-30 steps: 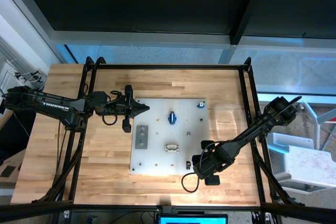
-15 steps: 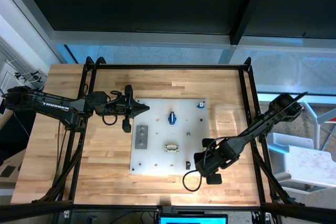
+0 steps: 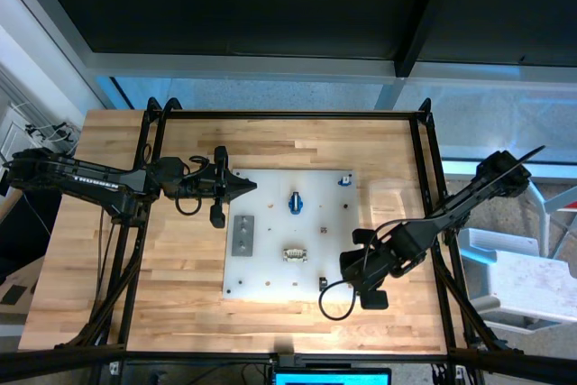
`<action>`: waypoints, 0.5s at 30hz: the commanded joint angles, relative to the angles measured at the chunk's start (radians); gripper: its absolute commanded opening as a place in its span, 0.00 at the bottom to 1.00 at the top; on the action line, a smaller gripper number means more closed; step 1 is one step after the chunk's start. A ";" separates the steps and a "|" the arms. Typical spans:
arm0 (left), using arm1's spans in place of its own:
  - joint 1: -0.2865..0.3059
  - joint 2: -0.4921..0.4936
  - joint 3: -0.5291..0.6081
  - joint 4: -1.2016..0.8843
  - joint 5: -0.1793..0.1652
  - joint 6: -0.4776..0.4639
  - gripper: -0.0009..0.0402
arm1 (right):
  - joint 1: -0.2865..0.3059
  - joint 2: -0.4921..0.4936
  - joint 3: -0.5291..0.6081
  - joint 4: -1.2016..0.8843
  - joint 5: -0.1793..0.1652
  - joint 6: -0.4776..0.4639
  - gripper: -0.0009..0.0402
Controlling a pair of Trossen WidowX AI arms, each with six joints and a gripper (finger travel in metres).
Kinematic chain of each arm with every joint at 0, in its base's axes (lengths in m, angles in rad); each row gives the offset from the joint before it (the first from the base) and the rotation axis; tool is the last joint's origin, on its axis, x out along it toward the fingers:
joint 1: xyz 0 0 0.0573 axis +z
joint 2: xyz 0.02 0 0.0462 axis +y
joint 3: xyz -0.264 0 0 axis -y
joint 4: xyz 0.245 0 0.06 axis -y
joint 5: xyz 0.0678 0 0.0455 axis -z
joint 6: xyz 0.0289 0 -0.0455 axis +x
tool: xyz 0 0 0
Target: Pick the 16mm bar from the taskboard and place it in the container
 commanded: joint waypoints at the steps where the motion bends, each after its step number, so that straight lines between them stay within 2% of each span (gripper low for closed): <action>1: 0.000 0.000 0.000 0.000 0.000 0.000 0.02 | -0.007 -0.023 -0.001 -0.017 -0.001 0.001 0.11; 15: 0.000 0.000 0.000 0.000 0.000 0.000 0.02 | -0.045 -0.061 -0.005 -0.071 0.000 -0.008 0.11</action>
